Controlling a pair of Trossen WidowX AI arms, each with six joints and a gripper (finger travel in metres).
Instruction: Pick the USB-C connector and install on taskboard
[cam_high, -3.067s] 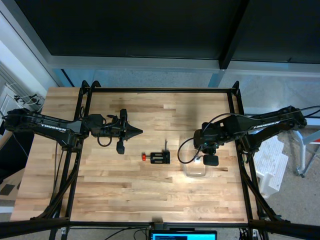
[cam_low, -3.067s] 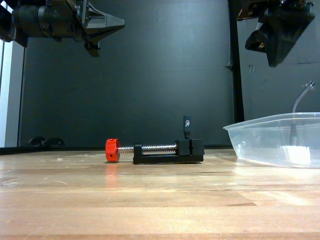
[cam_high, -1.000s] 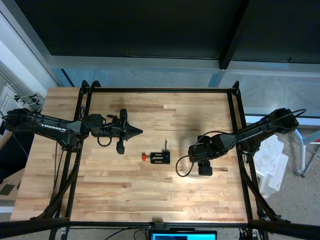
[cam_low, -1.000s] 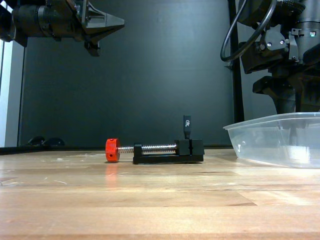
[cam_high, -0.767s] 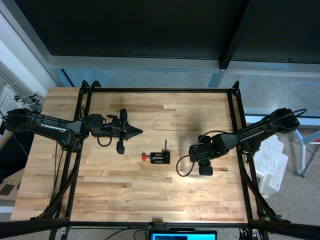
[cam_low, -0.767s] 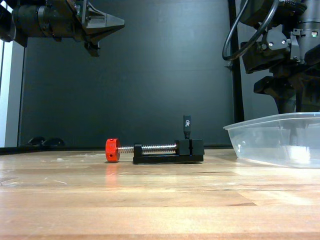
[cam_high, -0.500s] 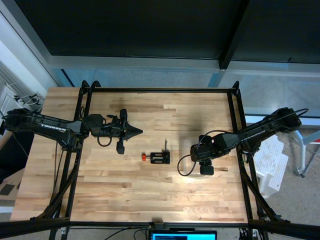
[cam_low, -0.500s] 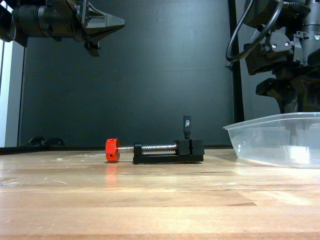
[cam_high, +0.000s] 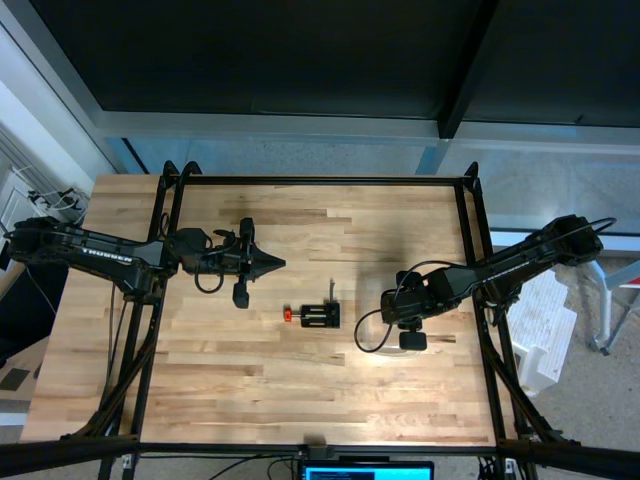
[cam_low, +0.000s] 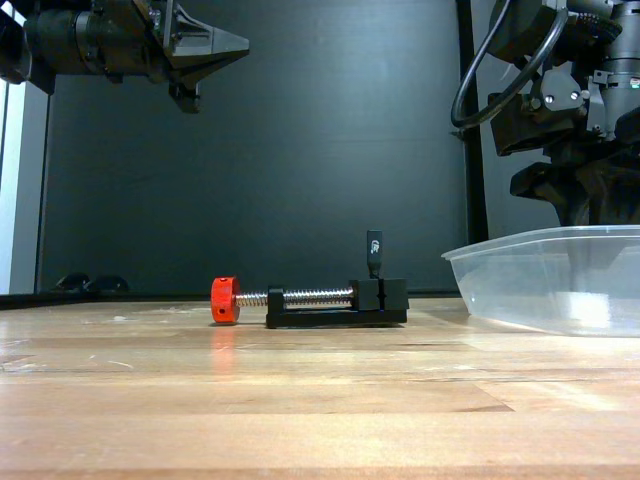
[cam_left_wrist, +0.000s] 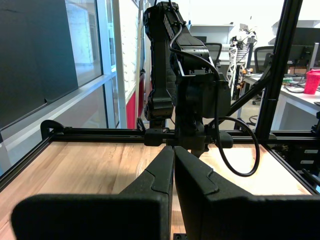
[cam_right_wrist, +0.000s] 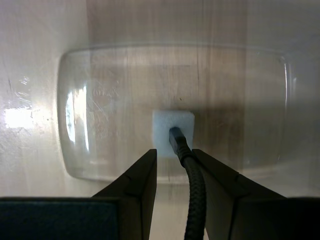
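The right end effector (cam_right_wrist: 174, 152) is held pointing straight down over the clear plastic tray (cam_low: 530, 285), which is set on the counter (cam_high: 250, 385) to the right of the taskboard (cam_high: 320, 317). Its fingers (cam_right_wrist: 142, 180) are spread apart, and the USB-C connector (cam_right_wrist: 175, 136) is seen between them. It is a small dark plug at the end of a dark braided cable (cam_right_wrist: 196, 200). The cable runs close along one finger, while a gap is left to the other, so the plug is not seen to be clamped. The plug is placed inside the tray, with its tip over a small whitish square piece (cam_right_wrist: 165, 122) on the tray's floor; whether the two touch cannot be told. The taskboard is found near the middle of the counter, just beside the tray yet apart from it. It is laid flat, with its red-orange knob (cam_low: 224, 300) turned toward the left arm. A silver threaded screw (cam_low: 315, 297) is run from the knob into the black block, and a short dark post (cam_low: 373, 252) is stood upright at the end of the block nearer the tray. The left end effector (cam_high: 270, 263) is held high above the counter, well apart from the taskboard, and is pointed level toward the right arm. In the left wrist view its fingers (cam_left_wrist: 160, 172) are seen pressed together.
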